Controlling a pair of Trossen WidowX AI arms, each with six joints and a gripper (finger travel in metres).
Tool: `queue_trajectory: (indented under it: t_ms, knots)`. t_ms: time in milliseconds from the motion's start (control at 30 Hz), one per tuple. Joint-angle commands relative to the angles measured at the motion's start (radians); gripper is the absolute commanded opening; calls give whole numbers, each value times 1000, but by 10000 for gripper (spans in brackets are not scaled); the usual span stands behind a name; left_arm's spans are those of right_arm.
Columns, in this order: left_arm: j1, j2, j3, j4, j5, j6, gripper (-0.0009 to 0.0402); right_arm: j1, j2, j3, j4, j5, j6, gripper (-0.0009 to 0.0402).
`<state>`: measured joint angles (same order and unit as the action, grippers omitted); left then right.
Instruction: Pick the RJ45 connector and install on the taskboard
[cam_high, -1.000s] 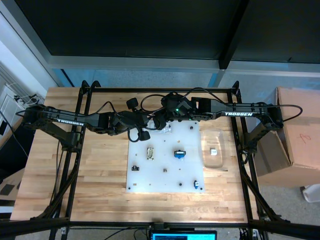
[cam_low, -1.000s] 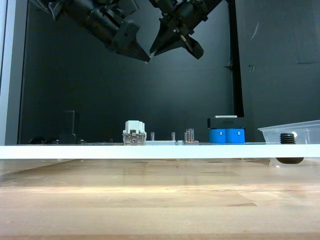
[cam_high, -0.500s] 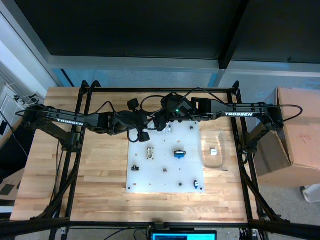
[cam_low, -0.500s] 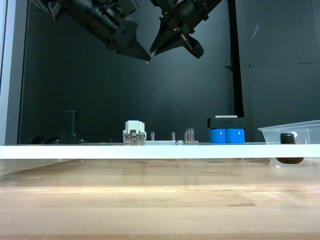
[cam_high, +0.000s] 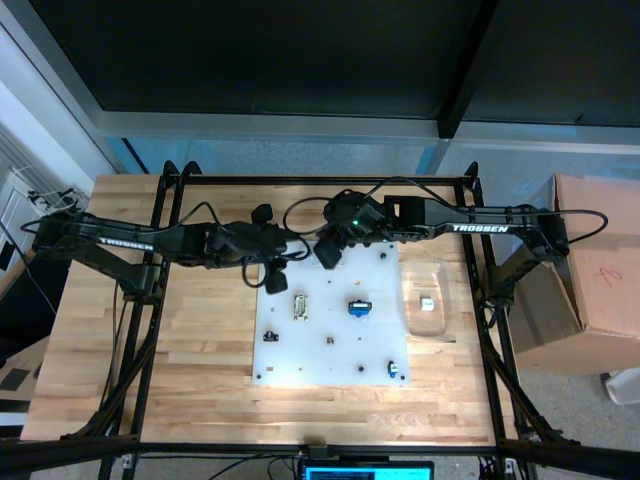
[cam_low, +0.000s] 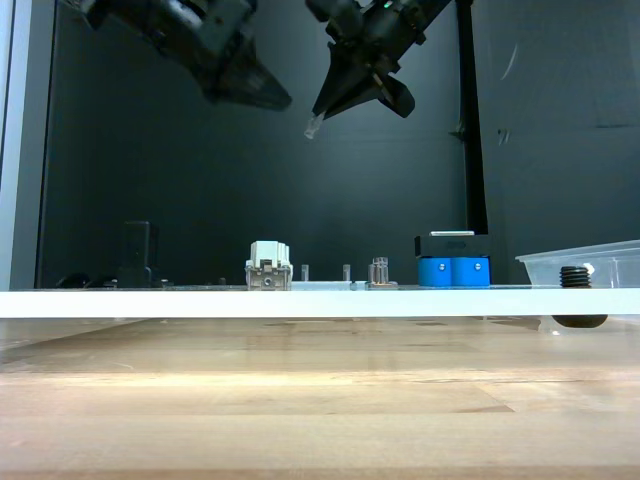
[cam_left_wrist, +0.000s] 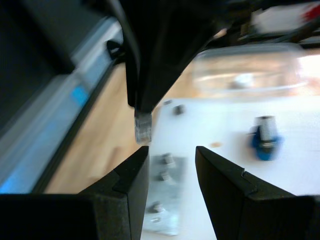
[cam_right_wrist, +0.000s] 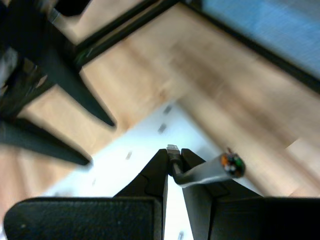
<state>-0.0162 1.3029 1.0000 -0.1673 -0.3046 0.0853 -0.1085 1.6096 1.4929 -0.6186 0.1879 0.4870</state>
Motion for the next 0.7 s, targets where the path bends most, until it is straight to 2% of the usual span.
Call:
queue_trajectory:
  t_ms: [33, 100, 167, 233, 333, 467, 700]
  knots:
    - [2, -22, -11, -2, 61, -22, 114, 3, -14, 0, -63, -33, -55, 0]
    - [2, -35, -18, -1, 103, -37, 108, 10, -23, -3, -103, -35, -89, 0]
    - [2, -48, -25, 1, 146, -55, 101, 19, -39, -15, -117, -105, -150, 0]
    - [2, -57, -29, 2, 185, -76, 94, 26, -53, -31, -124, -141, -157, 0]
    - [3, -74, -37, 20, 240, -102, 83, 41, -81, -61, -134, -139, -161, 0]
    - [3, -80, -50, 83, 303, -146, 68, 77, -129, -116, -140, -163, -183, 0]
    - [3, -79, -53, 204, 321, -182, 48, 216, -183, -175, -169, -155, -193, 0]
